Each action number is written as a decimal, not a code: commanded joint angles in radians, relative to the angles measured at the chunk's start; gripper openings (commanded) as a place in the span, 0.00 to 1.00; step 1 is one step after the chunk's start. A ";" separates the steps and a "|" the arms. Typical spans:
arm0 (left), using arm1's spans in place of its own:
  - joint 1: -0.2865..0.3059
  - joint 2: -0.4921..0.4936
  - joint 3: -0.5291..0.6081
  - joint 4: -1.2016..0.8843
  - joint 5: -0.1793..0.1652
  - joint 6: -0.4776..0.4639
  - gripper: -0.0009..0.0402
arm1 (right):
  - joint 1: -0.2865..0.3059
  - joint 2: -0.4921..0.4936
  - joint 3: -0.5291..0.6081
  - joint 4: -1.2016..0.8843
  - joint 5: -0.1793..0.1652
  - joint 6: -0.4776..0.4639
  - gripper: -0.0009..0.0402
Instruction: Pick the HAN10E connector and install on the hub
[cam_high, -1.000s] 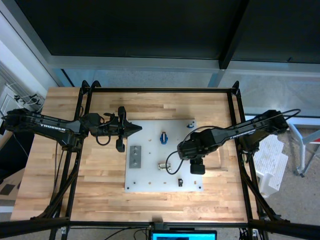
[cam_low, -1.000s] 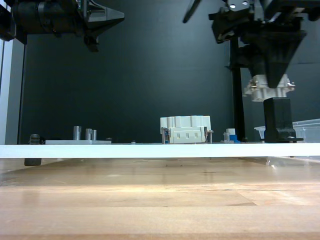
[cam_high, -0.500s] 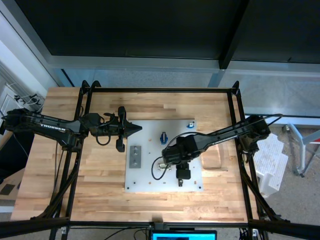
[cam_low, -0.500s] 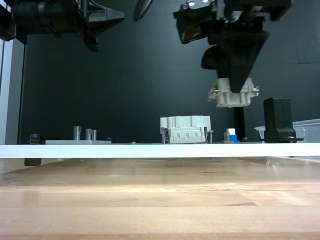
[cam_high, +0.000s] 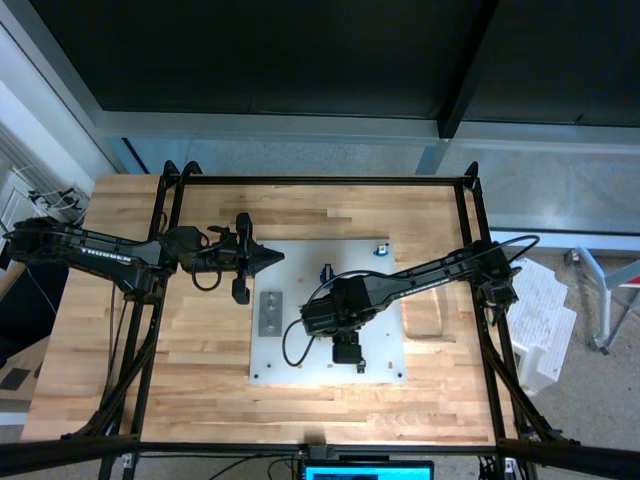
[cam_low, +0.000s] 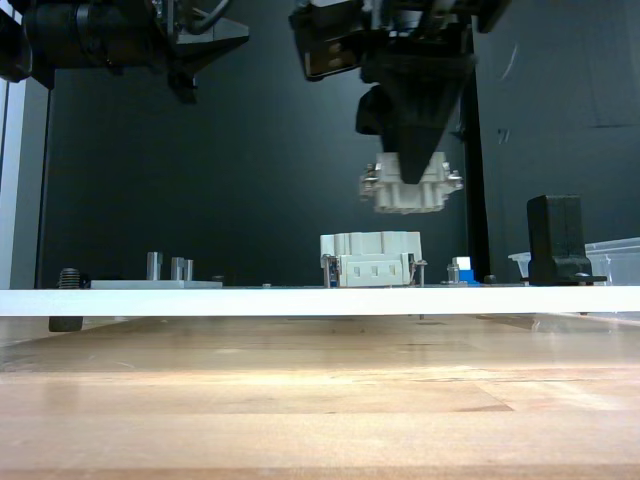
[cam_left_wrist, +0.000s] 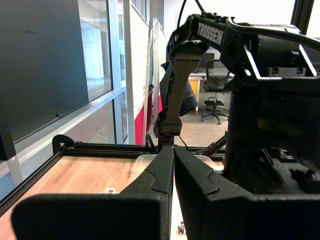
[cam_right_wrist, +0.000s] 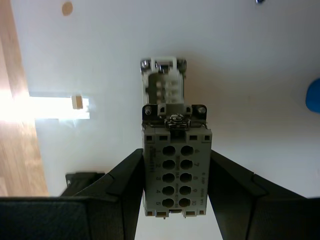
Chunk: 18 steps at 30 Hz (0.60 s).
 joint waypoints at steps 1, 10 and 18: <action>0.000 0.000 0.000 0.000 0.000 0.000 0.02 | -0.001 0.030 0.034 -0.008 0.000 -0.001 0.05; 0.000 0.000 0.000 0.000 0.000 0.000 0.02 | -0.002 0.082 0.095 -0.013 0.002 -0.003 0.05; 0.000 0.000 0.000 0.000 0.000 0.000 0.02 | -0.002 0.082 0.093 -0.006 0.022 -0.020 0.05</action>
